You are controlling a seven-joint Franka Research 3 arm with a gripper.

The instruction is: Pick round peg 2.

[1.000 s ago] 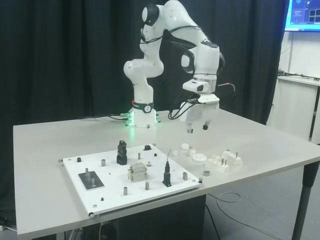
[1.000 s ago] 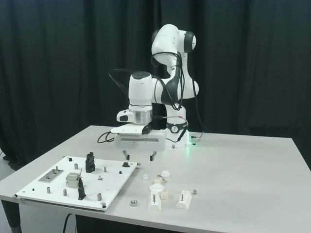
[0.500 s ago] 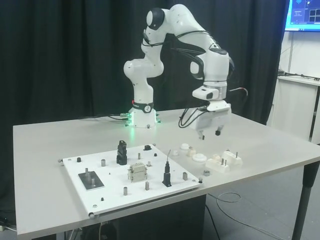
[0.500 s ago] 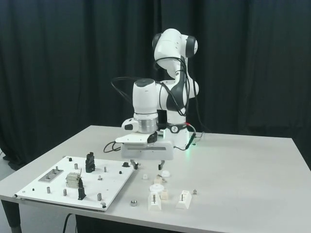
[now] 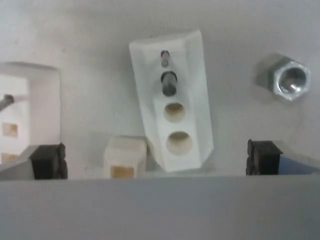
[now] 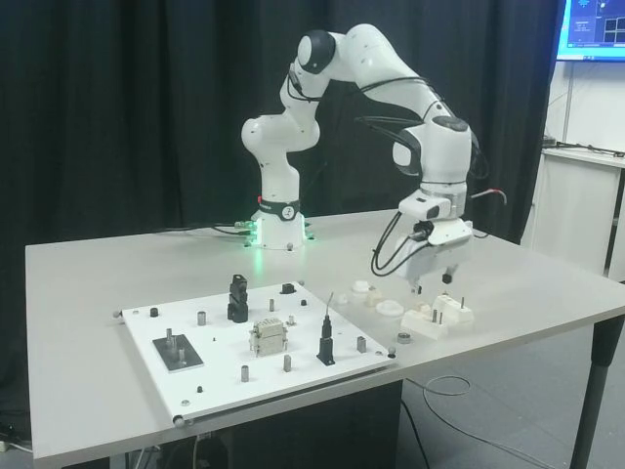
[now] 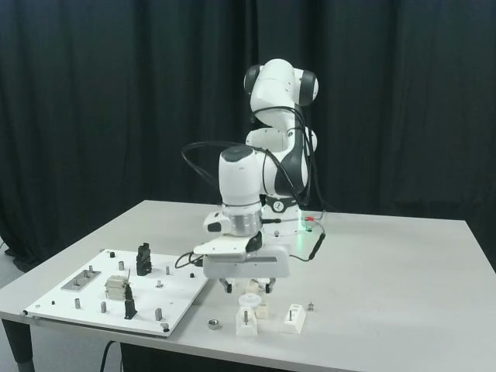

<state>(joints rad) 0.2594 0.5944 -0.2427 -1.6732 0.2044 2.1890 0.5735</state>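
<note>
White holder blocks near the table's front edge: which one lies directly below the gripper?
The white holder block with two pegs and two empty round holes. It sits between the fingertips of the gripper; the other block lies off to one side.

The open gripper (image 5: 155, 160) hung just above a white peg holder (image 5: 172, 100), its black fingertips (image 5: 48, 161) spread wider than the block, leaving bare grey table (image 5: 235, 115) beside one long face. A small white cube (image 5: 125, 156) sat just beside the other face, with a second white block (image 5: 30, 110) beyond it. A metal nut (image 5: 283, 78) lay apart to the far side. Two pegs (image 5: 168, 83) stood upright from the holder.
</note>
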